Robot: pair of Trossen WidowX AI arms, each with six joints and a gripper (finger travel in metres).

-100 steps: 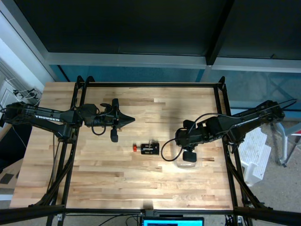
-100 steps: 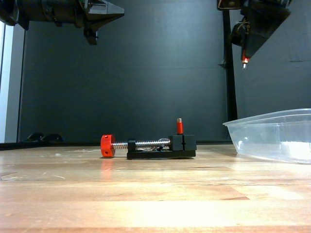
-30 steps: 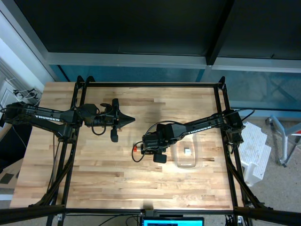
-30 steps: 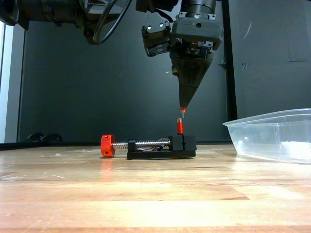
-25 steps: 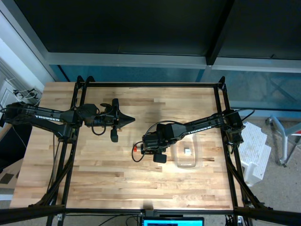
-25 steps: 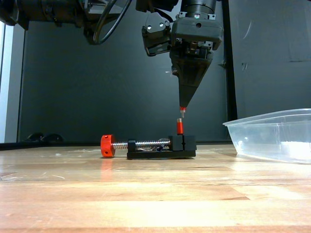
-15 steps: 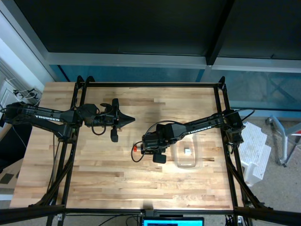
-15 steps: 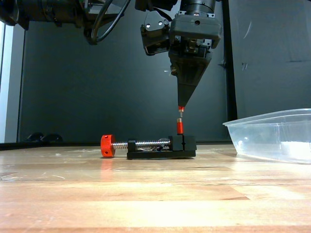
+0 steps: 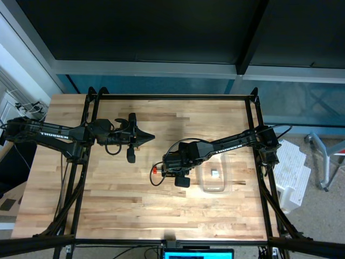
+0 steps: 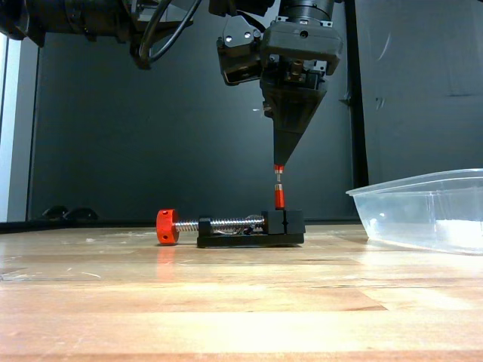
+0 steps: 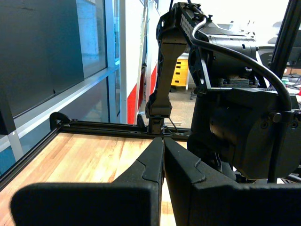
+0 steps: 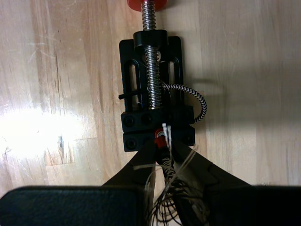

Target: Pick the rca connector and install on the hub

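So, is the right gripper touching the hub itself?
Apart. Low view: the right gripper hangs above the hub, holding the rca connector between them. The left gripper hovers over the table's left side.

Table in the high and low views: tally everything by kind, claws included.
Black block: 1
Plug, in the right claw above the block: 1
Clear tray: 1
White cube, in the tray: 1
Claws: 2, right claw over the block, left claw shut, high over the table's left
Total: 6
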